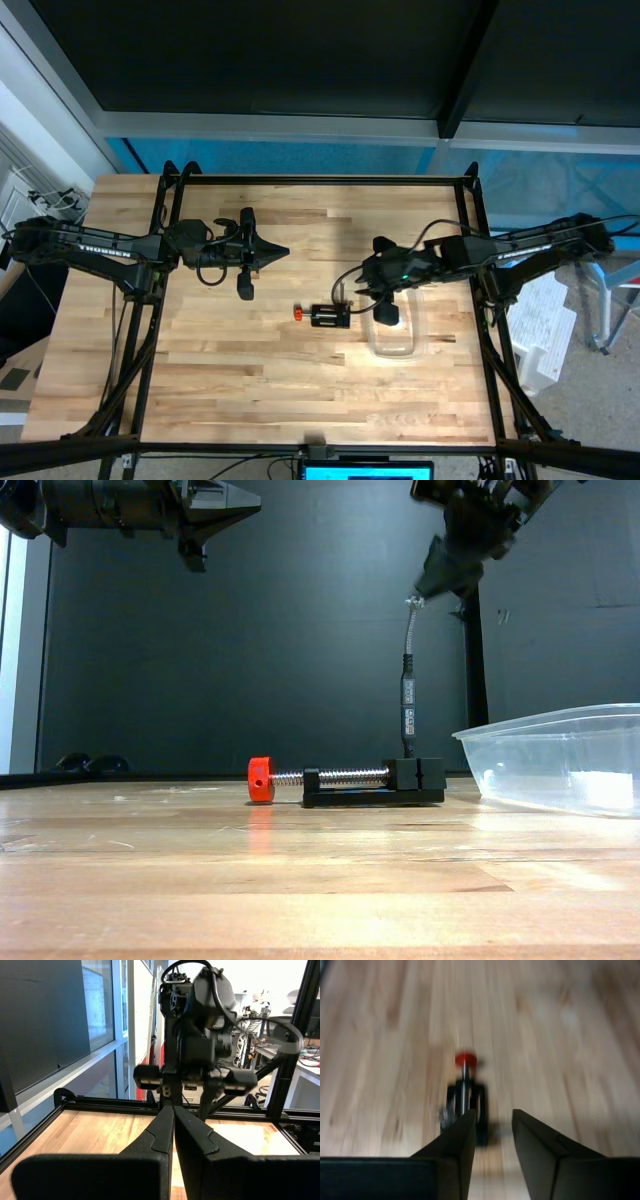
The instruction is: Pick the usb-c connector and install on the hub
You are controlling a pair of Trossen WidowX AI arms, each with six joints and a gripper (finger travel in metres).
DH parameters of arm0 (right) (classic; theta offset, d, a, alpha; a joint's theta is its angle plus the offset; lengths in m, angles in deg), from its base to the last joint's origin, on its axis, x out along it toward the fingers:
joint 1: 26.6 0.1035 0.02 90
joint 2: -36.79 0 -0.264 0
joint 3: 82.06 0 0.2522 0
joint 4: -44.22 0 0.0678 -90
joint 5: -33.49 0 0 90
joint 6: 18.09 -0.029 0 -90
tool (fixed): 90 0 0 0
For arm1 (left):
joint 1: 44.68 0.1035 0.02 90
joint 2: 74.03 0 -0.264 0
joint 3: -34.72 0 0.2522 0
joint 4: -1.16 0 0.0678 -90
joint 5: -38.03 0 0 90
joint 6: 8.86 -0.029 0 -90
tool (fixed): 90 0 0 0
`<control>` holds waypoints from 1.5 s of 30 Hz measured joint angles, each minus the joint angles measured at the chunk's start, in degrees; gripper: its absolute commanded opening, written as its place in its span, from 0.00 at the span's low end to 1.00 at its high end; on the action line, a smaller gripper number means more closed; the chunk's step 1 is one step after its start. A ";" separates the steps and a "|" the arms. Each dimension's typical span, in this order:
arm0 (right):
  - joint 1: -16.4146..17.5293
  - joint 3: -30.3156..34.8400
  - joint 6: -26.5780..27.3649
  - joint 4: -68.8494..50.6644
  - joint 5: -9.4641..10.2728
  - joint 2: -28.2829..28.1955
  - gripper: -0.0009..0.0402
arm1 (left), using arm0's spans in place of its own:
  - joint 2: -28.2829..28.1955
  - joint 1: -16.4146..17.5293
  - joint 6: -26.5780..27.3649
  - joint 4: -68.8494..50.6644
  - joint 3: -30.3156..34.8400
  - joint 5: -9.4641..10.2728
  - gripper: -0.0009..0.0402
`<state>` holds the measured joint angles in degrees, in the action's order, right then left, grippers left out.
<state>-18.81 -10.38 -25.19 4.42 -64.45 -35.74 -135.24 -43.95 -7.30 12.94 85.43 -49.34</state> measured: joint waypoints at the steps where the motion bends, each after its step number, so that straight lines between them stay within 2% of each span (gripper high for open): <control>1: -0.52 -1.11 0.81 2.19 0.02 1.29 0.14 | 0.00 0.00 0.00 0.02 0.02 0.02 0.02; 6: -3.89 -6.40 4.13 11.13 0.48 7.76 0.01 | 0.00 0.00 -0.02 0.00 0.00 0.02 0.02; 7: -4.39 -7.58 4.68 13.00 0.94 9.01 0.03 | 0.00 0.00 -0.02 0.00 0.00 0.00 0.02; 9: -5.49 -9.81 5.09 17.55 3.19 11.37 0.03 | 0.00 0.00 -0.02 0.02 0.02 0.02 0.02; 11: -6.49 -12.09 5.11 21.68 4.31 13.68 0.02 | 0.00 0.00 0.00 0.00 0.02 0.02 0.02; 20: -10.27 -21.75 5.49 36.92 8.20 21.94 0.02 | 0.00 0.00 0.00 0.00 0.02 0.02 0.02; 24: -10.43 -24.06 5.49 39.01 9.51 24.00 0.02 | 0.00 0.00 0.00 0.00 0.00 0.02 0.02; 26: -10.40 -24.76 5.60 39.19 10.80 24.85 0.02 | 0.00 0.00 0.00 0.00 0.00 0.02 0.02; 45: -10.43 -26.64 6.16 44.28 11.02 25.62 0.02 | 0.00 0.00 -0.02 0.00 0.00 0.00 0.02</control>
<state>-29.24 -37.03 -19.02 48.70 -53.44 -10.12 -135.24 -43.95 -7.32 12.94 85.43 -49.34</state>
